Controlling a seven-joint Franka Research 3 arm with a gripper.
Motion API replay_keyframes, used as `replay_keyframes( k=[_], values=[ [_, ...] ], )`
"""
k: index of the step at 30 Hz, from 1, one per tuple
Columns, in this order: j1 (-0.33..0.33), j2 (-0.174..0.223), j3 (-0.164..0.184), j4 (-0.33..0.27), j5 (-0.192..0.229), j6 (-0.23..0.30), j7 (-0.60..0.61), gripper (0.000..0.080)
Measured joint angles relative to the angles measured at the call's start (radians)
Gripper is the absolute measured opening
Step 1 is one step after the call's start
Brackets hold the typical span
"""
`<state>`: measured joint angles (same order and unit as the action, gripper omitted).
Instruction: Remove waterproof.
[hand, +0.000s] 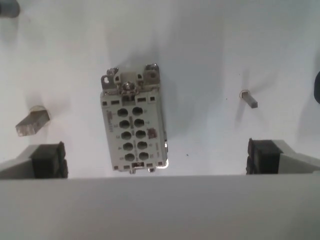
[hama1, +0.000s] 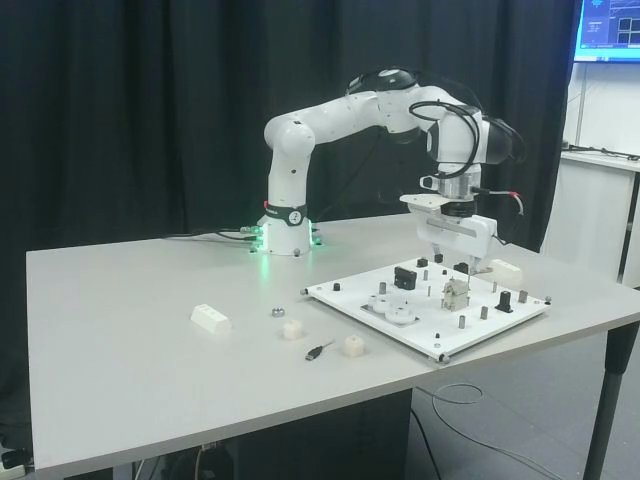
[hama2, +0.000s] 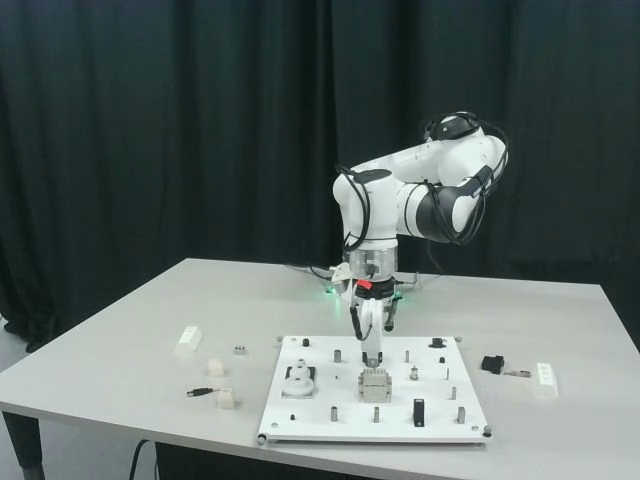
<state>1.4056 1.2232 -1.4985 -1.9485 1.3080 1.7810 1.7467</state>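
Note:
The waterproof connector (hand: 132, 127) is a grey-white rectangular block with two rows of round holes and a screw at one end. It stands upright on the white board (hama1: 420, 337), seen also as the connector (hama1: 456, 295) and the connector (hama2: 374, 386) in the room views. My gripper (hand: 156, 158) hangs open a little above it. One black fingertip (hand: 49, 160) lies on each side of the connector, well apart from it and touching nothing. From the room cameras the gripper (hama1: 452, 262) sits just over the block.
Grey pegs (hand: 33, 122) and a thin pin (hand: 249, 98) stand on the board near the connector. A round white part (hama2: 298, 380) and black pieces (hama1: 405, 277) are also mounted there. Loose white blocks (hama1: 211, 319) and a nut (hama1: 273, 311) lie on the grey table.

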Motion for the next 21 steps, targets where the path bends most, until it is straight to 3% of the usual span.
replay_keyframes(
  k=[21],
  values=[
    [-0.020,0.000,0.024,0.019,0.009,0.005,0.021,0.0800]
  ],
)
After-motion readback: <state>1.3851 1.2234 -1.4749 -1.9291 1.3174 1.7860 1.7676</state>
